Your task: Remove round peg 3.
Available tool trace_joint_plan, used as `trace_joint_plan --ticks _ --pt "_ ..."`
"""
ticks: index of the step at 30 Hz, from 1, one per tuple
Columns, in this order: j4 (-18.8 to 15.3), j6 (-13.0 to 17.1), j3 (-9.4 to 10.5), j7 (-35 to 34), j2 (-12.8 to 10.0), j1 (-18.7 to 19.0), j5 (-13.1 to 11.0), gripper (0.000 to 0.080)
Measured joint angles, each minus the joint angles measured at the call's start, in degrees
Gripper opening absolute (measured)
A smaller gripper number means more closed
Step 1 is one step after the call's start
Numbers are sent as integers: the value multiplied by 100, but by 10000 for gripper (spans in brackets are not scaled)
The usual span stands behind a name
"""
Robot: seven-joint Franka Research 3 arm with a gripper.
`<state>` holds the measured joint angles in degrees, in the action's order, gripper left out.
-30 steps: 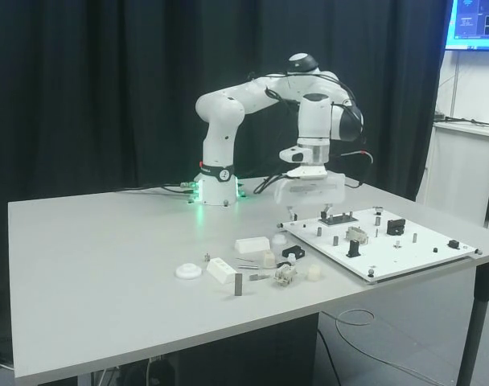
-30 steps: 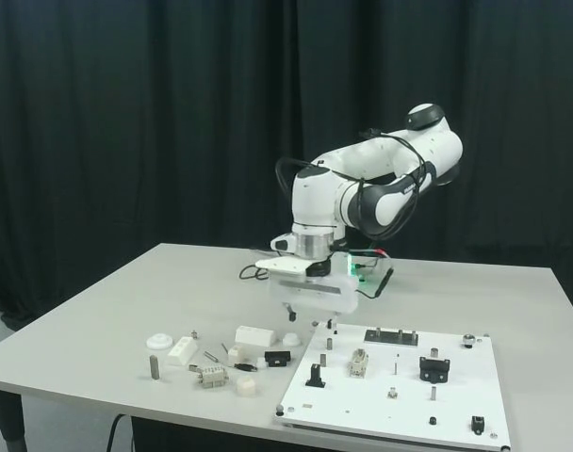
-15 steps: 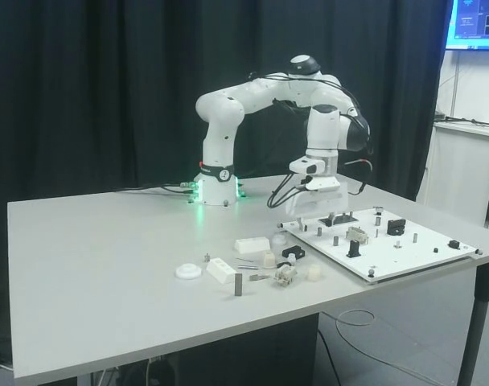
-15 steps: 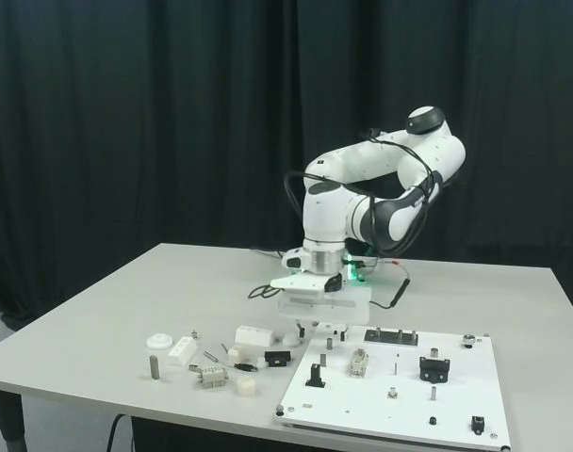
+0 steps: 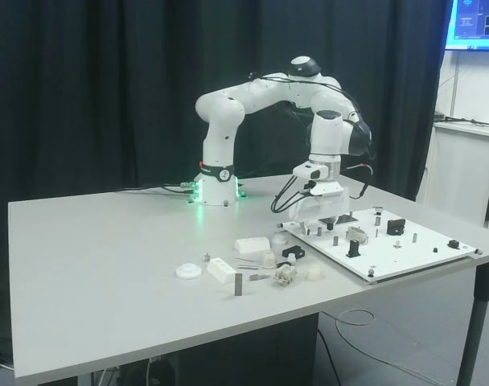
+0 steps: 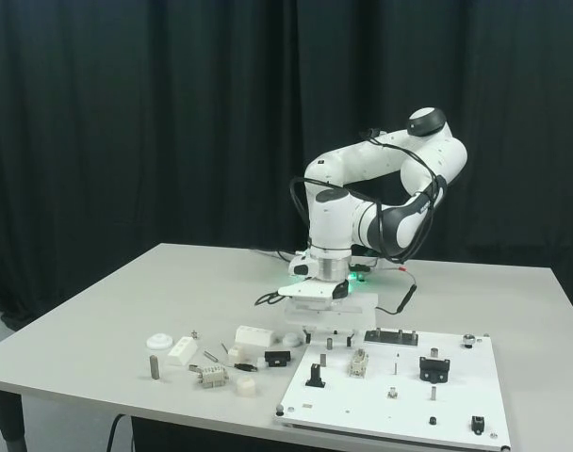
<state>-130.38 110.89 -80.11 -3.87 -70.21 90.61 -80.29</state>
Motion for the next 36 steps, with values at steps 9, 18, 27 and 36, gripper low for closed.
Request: trace_joint_plan --ticks 9,18,27,36 --pt "-29 0 15 -71 0 0 0 800" --pt "-74 -5 16 -332 0 -1 0 800" --pt "-64 -2 -11 -536 0 -16 -5 514" --pt "17 -21 -50 -701 47 -15 -39 171"
